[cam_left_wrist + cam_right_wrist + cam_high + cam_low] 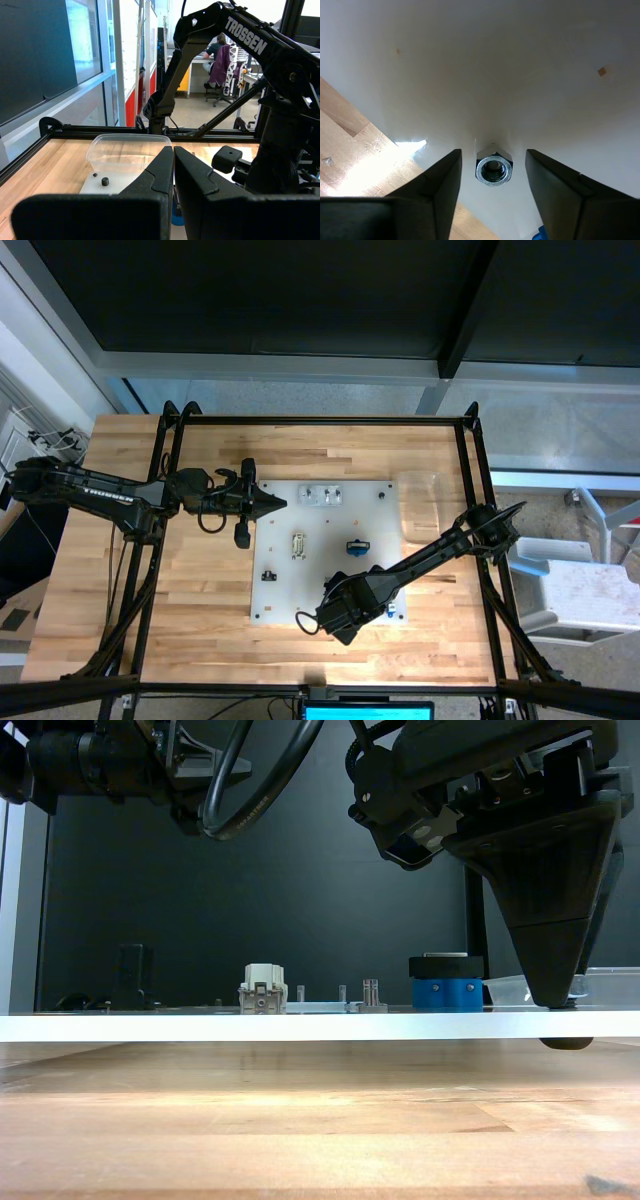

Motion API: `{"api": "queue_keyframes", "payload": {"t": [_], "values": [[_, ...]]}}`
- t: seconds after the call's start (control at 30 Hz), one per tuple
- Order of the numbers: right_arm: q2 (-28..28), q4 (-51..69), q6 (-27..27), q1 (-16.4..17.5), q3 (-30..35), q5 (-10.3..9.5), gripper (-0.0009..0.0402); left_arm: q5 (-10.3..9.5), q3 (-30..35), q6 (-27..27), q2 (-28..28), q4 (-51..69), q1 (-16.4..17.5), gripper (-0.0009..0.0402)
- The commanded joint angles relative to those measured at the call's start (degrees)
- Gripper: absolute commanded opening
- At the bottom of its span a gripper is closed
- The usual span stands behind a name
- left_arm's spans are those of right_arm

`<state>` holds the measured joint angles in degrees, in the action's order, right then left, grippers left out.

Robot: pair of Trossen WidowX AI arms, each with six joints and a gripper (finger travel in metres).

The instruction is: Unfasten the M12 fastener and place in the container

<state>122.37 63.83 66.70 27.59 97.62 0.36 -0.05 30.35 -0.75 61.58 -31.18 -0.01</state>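
Note:
The silver M12 nut (494,169) stands upright on the white board (545,75), close to its edge, and appears to be on its stud. My right gripper (493,153) points straight down over it. Its fingers (445,180) stand open on either side of the nut, with a gap on each side. In the low view the right gripper (555,1003) reaches down to the board's near right edge and hides the stud. The clear container (420,505) at the board's right side looks empty. My left gripper (280,503) hovers shut over the board's far left edge, holding nothing.
A blue connector (446,988) and a white connector (262,992) stand on the board (300,580), with small silver posts (322,497) at its far side. The black frame rails (470,480) border the wooden table (200,640). The right arm (440,550) crosses the board's right edge.

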Motion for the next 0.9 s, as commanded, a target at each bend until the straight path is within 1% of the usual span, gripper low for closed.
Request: {"api": "queue_keyframes", "payload": {"t": [0.03,0.2,0.4,0.5,0.57,0.63,0.67,0.77,0.9], "values": [[0.0,0.0,0.0,0.0,0.0,-0.07,0.0140,0.00,0.0,0.0,0.0,0.0,0.0,0.0000],[0.0,-0.1,0.1,0.0,0.0,-0.04,0.0101,0.00,0.0,0.0,0.0,0.0,0.0,0.0000],[0.0,-0.3,-0.3,0.0,0.0,-0.22,0.0068,0.00,0.0,0.0,0.0,0.0,0.0,0.0000],[0.0,-0.6,-2.0,0.0,0.0,-0.50,0.0055,0.00,0.0,0.0,0.0,0.0,0.0,0.0000],[-0.1,-0.6,-4.5,0.0,0.0,-0.50,0.0048,0.00,0.0,0.0,0.0,0.0,0.0,0.0000],[-0.1,-0.7,-8.9,0.0,0.0,-0.50,0.0041,0.00,0.0,0.0,0.0,0.0,0.0,0.0000],[-0.2,-0.7,-12.1,0.0,0.0,-0.50,0.0037,0.00,0.0,0.0,0.0,0.0,0.0,0.0000],[-0.3,-0.7,-24.2,0.0,0.0,-0.48,0.0028,0.00,0.0,0.0,0.0,0.0,0.0,0.0000],[-0.4,-0.6,-42.2,0.0,0.0,-0.48,0.0022,0.00,0.0,0.0,0.0,0.0,0.0,0.0000]]}}
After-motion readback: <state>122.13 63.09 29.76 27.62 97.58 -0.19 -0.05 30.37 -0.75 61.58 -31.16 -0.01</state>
